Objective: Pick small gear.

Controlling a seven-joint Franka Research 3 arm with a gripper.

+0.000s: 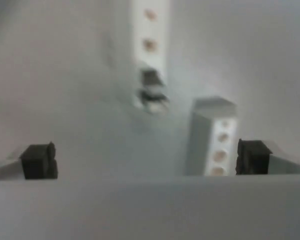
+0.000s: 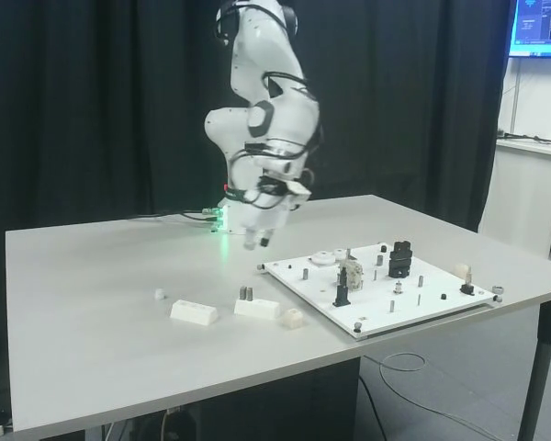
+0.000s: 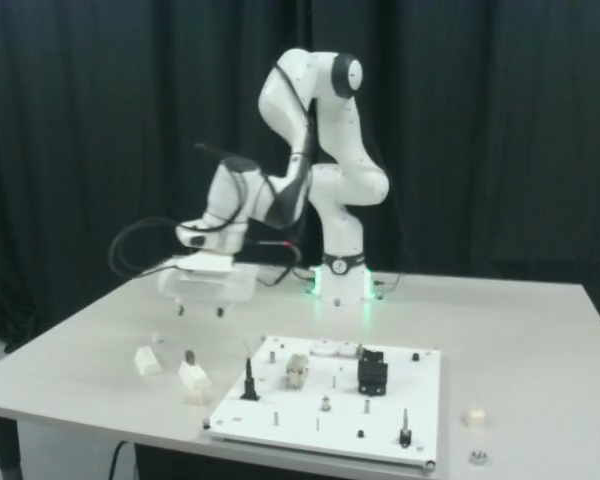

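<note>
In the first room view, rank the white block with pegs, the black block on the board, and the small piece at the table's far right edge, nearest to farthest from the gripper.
1. White block with pegs, below the gripper.
2. Black block, on the board.
3. Small piece, at the table's right edge.

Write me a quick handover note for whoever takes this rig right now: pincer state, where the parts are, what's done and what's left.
Pincer: the white arm's two-finger pincer is open and holds nothing. It hovers above the grey table, apart from everything on it.
Parts: white round gear-like parts lie at the rear edge of the white flat board. I cannot tell which one is the small gear. Two white oblong blocks lie on the table beside the board, below the pincer in the wrist view.
Done: nothing grasped.
Left: find the small gear, move over it, descend, close, lift.
</note>
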